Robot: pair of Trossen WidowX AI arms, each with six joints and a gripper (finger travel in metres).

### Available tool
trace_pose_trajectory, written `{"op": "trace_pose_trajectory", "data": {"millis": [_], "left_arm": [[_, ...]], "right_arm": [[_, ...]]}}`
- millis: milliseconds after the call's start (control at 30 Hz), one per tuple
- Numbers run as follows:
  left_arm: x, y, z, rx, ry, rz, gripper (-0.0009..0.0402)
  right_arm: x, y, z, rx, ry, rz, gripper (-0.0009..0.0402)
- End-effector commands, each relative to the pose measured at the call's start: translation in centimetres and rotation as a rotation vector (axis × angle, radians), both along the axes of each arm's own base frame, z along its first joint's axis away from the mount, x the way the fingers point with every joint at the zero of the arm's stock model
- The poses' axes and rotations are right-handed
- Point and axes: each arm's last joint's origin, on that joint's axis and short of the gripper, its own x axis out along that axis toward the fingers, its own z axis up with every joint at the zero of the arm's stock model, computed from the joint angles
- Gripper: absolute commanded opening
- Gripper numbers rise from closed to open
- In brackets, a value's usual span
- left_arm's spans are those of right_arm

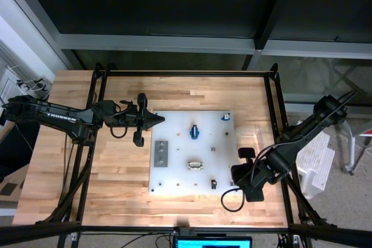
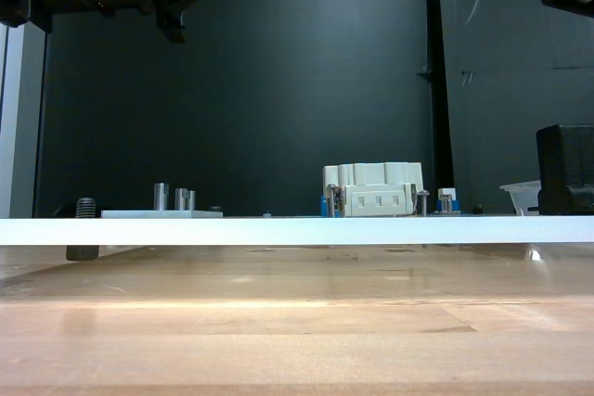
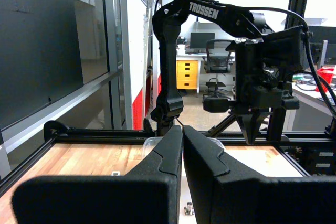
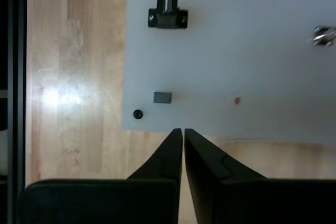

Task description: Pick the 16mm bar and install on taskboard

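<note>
**Both grippers empty, 16mm bar not yet picked**

Worktop (image 1: pixel 70 161) carries the white taskboard (image 1: pixel 180 178) at its middle. Left gripper (image 1: pixel 161 119) hangs high over the taskboard's far-left corner, lying level and pointing toward the right edge. Its jaws are pressed together on nothing. Right gripper (image 4: pixel 182 131) points straight down at the taskboard's right edge, close to the near-right corner. Its jaws are also together and hold nothing.

16mm bar: in neither gripper, and I can't single it out for certain. Grey plate (image 1: pixel 160 161) sits near the taskboard's left edge, with short metal pegs (image 2: pixel 161 197) standing upright on it. Clear tub (image 1: pixel 251 132) sits on the worktop just off the taskboard's right edge; its contents can't be made out.

Judgement: if the bar is one of those pegs, its long axis is vertical. It would lie toward the near edge from the left jaws and below them, so the left arm is nearer, while the right jaws are well apart from it across the board. If it's in the tub, the right arm is nearer. Either way the jaws must part first.
</note>
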Motion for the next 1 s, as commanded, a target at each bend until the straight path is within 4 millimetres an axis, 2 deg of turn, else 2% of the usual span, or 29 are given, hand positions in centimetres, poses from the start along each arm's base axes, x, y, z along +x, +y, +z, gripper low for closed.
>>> {"op": "trace_pose_trajectory", "data": {"millis": [33, 233, 467, 800, 1000], "left_arm": [[0.0, 0.0, 0.0, 0.000, 0.000, 0.000, 0.0000], [0.0, 0.0, 0.0, 0.000, 0.000, 0.000, 0.0000], [0.0, 0.0, 0.0, 0.000, 0.001, 0.000, 0.0000], [0.0, 0.0, 0.0, 0.000, 0.000, 0.000, 0.0000], [0.0, 0.0, 0.0, 0.000, 0.001, 0.000, 0.0000]], "right_arm": [[0.0, -0.6, 0.6, -0.024, -0.045, 0.003, 0.0000], [-0.3, -2.8, 2.5, -0.026, -0.128, 0.011, 0.0000], [-0.7, -6.4, 4.5, -0.030, -0.256, -0.019, 0.0000], [-1.1, -11.5, 5.3, -0.008, -0.513, -0.029, 0.0000], [-1.1, -13.9, 4.9, 0.011, -0.677, -0.051, 0.0000]]}}
